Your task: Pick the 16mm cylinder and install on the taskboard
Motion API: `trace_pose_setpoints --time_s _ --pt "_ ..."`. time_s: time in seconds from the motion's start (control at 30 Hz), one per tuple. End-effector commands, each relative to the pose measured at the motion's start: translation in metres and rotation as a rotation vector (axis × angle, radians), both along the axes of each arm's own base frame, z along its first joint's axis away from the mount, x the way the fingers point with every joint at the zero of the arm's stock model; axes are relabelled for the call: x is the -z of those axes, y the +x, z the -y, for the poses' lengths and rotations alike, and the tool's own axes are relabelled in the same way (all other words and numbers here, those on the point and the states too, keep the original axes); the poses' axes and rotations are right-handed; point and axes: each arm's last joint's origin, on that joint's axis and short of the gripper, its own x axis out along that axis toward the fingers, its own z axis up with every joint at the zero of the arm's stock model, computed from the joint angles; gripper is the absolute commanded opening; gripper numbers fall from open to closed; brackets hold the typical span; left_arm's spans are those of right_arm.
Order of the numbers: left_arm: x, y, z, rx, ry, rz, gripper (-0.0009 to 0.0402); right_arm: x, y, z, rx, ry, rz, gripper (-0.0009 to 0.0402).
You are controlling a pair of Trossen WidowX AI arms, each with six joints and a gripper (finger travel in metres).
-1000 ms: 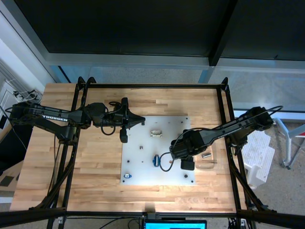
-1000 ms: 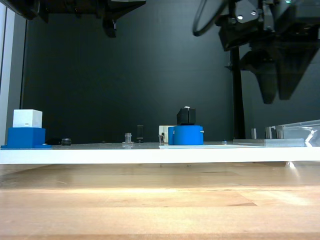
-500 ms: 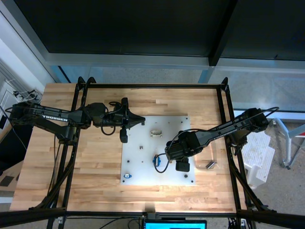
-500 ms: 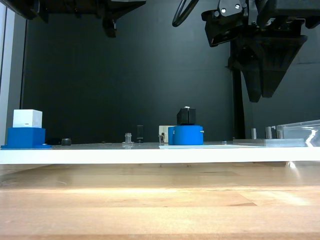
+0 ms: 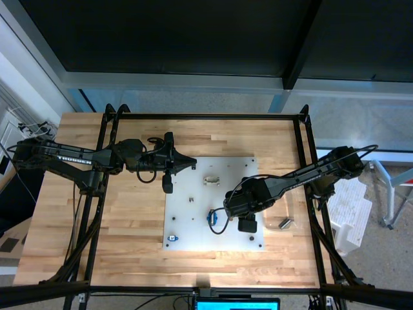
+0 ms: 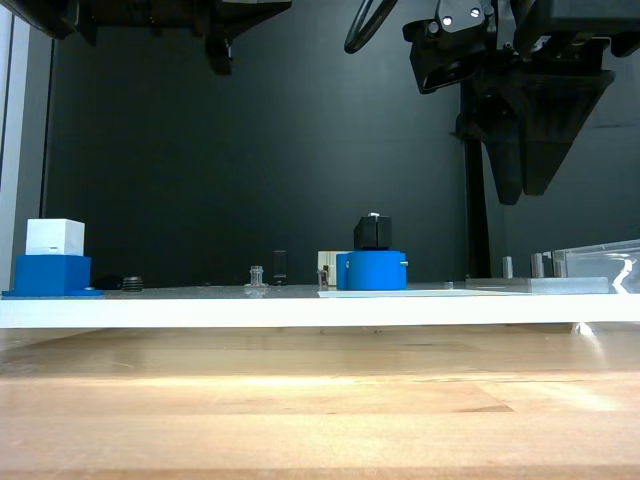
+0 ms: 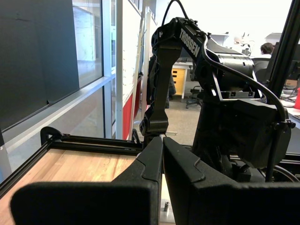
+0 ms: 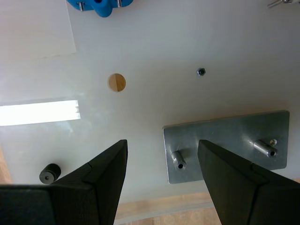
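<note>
Right gripper (image 8: pixel 161 144), released, above taskboard (image 5: pixel 187 223), 16mm cylinder (image 5: pixel 282 223) beside it; left gripper (image 5: pixel 167 186) clenched over board's edge.

Readable only as white capitals: "TROSSEN" lettering (image 7: pixel 189 41), printed along the upper link of a black robot arm (image 7: pixel 159 84).

The left gripper (image 7: pixel 162 154), hanging by the far left corner of the taskboard (image 5: pixel 187 227), is showing plain matte black, and the right gripper (image 8: pixel 161 143), hanging over the board's near right part, is showing the same black. The taskboard is looking flat white and is carrying a bright blue fitting (image 8: pixel 99 5), a dull grey metal plate (image 8: pixel 225 133) with silvery pegs (image 8: pixel 178 159), a small black knob (image 8: pixel 48 173) and a beige connector (image 5: pixel 210 180). The table (image 5: pixel 129 239) is showing light honey wood in long plank stripes.
</note>
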Motion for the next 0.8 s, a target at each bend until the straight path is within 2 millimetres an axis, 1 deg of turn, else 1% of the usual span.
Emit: trace_pose_setpoints --time_s 0.03,0.27,0.5,0.8 --pt "0.000 0.000 0.000 0.000 0.000 0.000 0.0000 -0.002 -0.006 -0.001 -0.006 0.003 0.007 0.0208" --pt "0.000 0.000 0.000 0.000 0.000 0.001 0.0000 -0.002 -0.032 -0.005 -0.023 0.005 0.005 0.0208" --pt "0.000 0.000 0.000 0.000 0.000 0.000 0.0000 0.001 -0.073 -0.010 -0.103 0.002 -0.004 0.0208" --pt "0.000 0.000 0.000 0.000 0.000 0.001 0.0000 0.011 -0.123 -0.008 -0.163 0.014 -0.013 0.0208"
